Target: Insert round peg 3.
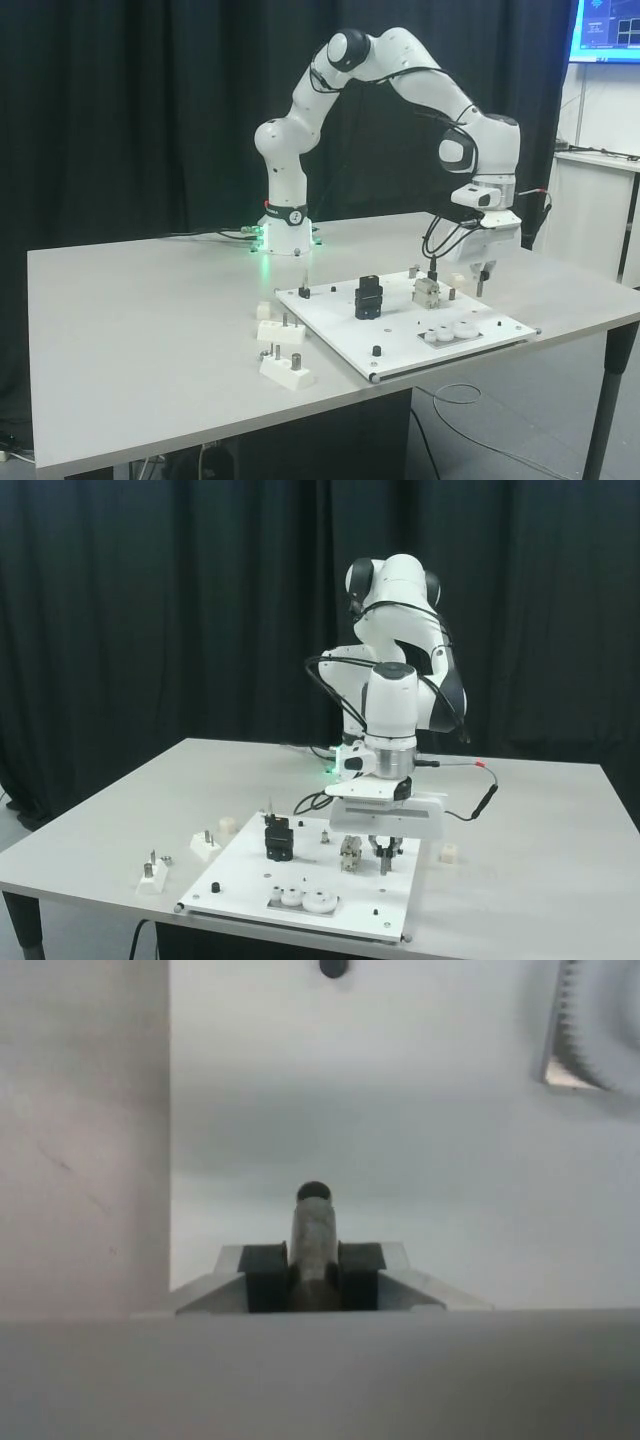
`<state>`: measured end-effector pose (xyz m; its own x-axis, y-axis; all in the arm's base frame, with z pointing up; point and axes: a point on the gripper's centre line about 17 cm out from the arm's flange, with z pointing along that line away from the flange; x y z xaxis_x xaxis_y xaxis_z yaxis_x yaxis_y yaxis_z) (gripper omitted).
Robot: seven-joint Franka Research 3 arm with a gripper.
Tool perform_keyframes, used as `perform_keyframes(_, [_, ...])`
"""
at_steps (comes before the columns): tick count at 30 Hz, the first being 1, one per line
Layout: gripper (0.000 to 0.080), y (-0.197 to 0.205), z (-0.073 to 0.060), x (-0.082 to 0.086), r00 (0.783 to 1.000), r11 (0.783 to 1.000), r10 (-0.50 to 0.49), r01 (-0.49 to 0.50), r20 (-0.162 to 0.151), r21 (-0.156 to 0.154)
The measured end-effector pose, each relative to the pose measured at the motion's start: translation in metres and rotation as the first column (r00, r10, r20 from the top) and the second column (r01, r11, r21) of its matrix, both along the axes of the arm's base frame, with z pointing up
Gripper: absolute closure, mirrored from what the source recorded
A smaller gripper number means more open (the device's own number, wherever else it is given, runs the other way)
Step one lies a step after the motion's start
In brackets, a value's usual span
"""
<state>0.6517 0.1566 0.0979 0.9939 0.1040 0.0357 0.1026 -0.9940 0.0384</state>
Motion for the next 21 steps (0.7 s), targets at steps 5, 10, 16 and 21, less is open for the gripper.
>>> perform_keyframes(5, [0.0700, 0.0019, -0.0040, -0.0002, 1.000, 1.000, 0.003, -0.003, 0.009, 0.002])
perform_keyframes(10, [0.0700, 0.0021, -0.0073, -0.0005, 1.000, 1.000, 0.004, -0.004, 0.016, 0.002])
perform_keyframes(16, [0.0700, 0.0015, -0.0089, 0.0003, 1.000, 1.000, 0.003, -0.003, 0.022, 0.002])
perform_keyframes(21, [0.0700, -0.0005, -0.0103, 0.0017, 1.000, 1.000, 0.001, -0.001, 0.027, 0.000])
